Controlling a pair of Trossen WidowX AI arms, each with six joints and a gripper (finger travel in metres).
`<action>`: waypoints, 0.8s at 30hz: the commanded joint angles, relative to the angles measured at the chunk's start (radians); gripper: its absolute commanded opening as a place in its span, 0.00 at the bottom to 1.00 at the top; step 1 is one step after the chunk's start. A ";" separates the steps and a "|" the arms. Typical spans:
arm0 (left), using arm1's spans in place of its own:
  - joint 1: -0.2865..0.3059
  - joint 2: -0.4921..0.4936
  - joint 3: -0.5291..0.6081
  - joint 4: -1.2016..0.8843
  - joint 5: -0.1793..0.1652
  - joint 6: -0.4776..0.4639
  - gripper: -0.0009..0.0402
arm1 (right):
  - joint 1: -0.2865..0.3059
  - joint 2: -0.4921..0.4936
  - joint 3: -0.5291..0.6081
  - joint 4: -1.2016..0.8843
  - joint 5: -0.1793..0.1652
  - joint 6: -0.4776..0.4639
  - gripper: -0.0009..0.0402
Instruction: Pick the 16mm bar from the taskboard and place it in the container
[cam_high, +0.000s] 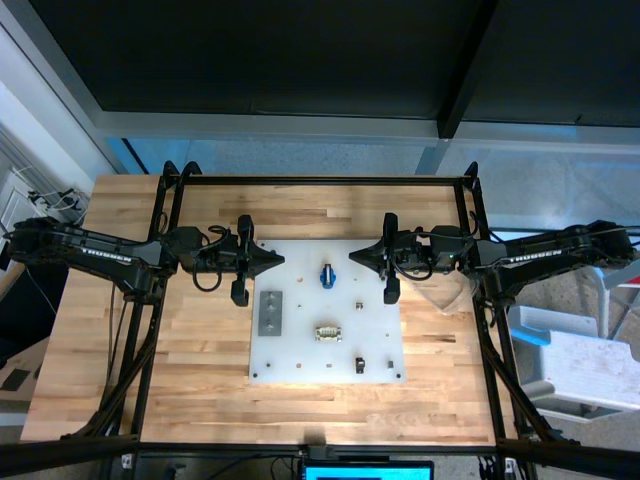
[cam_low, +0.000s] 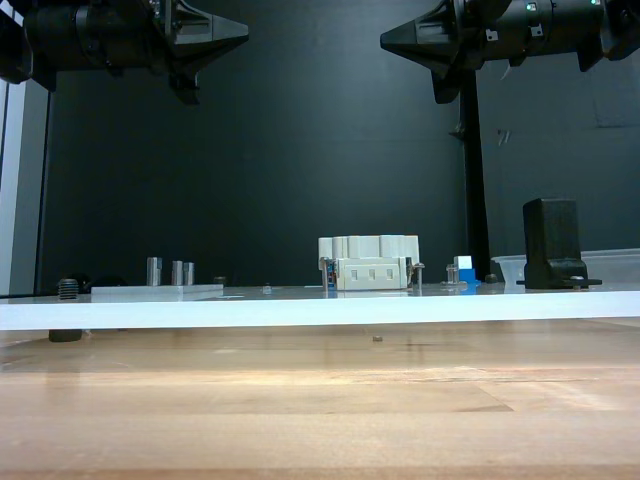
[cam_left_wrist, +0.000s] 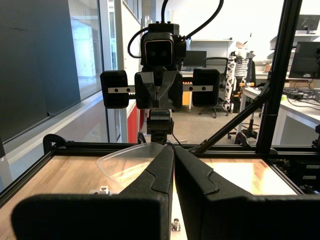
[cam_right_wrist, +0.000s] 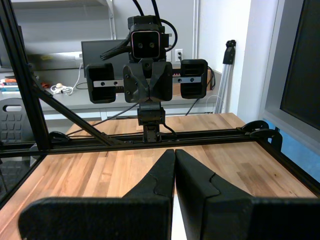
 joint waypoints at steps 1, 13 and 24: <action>0.000 0.000 0.000 0.000 0.000 0.000 0.02 | 0.000 0.000 0.000 0.001 0.000 0.001 0.02; 0.000 0.000 0.000 0.000 0.000 0.000 0.02 | 0.000 0.000 0.000 0.001 -0.001 0.024 0.02; 0.000 0.000 0.000 0.000 0.000 0.000 0.02 | 0.000 0.004 0.031 -0.156 0.004 0.028 0.02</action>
